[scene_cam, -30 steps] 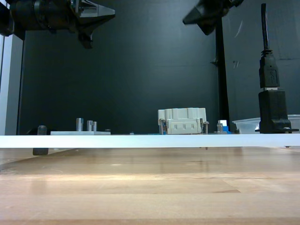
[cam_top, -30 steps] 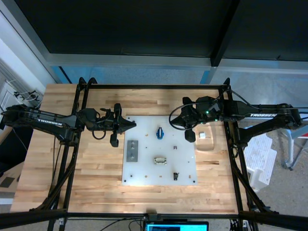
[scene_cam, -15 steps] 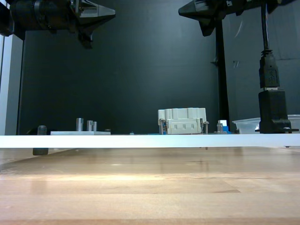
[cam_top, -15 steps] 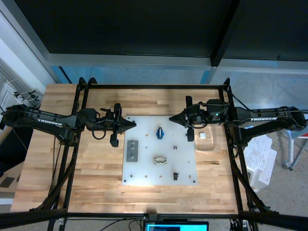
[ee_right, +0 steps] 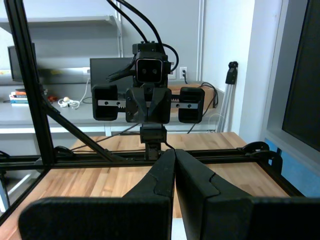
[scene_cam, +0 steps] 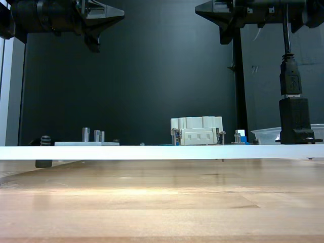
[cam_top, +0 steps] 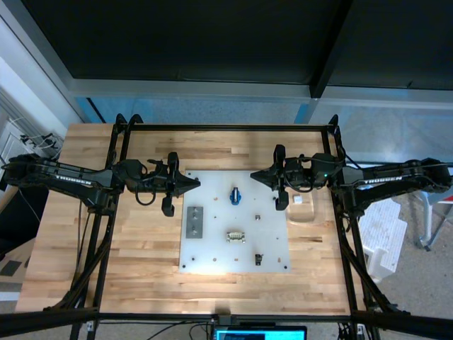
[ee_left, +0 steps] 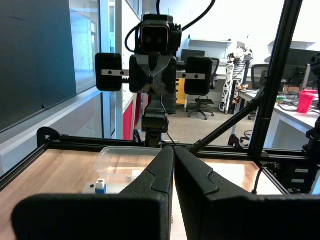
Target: Pick the USB connector and install on taskboard
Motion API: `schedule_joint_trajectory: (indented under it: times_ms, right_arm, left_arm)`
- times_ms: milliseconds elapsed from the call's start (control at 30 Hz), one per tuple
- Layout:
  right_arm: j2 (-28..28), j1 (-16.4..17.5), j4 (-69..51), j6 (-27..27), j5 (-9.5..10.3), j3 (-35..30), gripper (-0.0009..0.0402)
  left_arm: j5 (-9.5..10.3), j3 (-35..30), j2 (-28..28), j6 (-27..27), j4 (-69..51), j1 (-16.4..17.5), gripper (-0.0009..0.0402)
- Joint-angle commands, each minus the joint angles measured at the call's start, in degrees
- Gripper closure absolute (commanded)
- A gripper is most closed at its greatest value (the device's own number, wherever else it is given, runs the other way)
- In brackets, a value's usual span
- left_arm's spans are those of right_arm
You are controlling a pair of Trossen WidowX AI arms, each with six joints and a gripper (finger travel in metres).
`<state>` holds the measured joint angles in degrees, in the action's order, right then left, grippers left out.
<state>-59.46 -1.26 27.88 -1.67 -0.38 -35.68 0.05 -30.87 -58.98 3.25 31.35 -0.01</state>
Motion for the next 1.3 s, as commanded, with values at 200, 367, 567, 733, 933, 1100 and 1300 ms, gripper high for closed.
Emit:
schedule_joint_trajectory:
  times_ms: [200,367,567,733,933,1100,1300]
  right_arm:
    - [0.02,0.17,1.46,0.39,0.07,1.86,0.0393]
    - [0.02,0.2,1.4,0.37,0.09,2.12,0.0393]
    - [0.02,0.39,1.31,-0.02,0.48,2.54,0.0393]
    - [-0.02,0.46,1.36,0.09,0.46,3.15,0.0393]
    - [-0.02,0.48,1.62,0.02,0.42,3.15,0.0393]
    - [-0.02,0.52,1.62,0.09,0.42,2.32,0.0393]
    - [0.0,0.55,1.6,0.04,0.48,1.62,0.0393]
  left_arm:
    - [-0.02,0.0,0.0,-0.02,0.0,0.0,0.0393]
    - [0.0,0.0,0.0,-0.02,0.0,0.0,0.0393]
    - [-0.02,0.0,0.0,-0.02,0.0,0.02,0.0393]
    - [-0.02,-0.02,0.0,-0.02,0.0,0.0,0.0393]
    - [0.0,0.0,0.0,-0.02,0.0,0.0,0.0393]
    - [-0.02,0.0,0.0,-0.02,0.0,0.0,0.0393]
    - [-0.02,0.0,0.0,-0.02,0.0,0.0,0.0393]
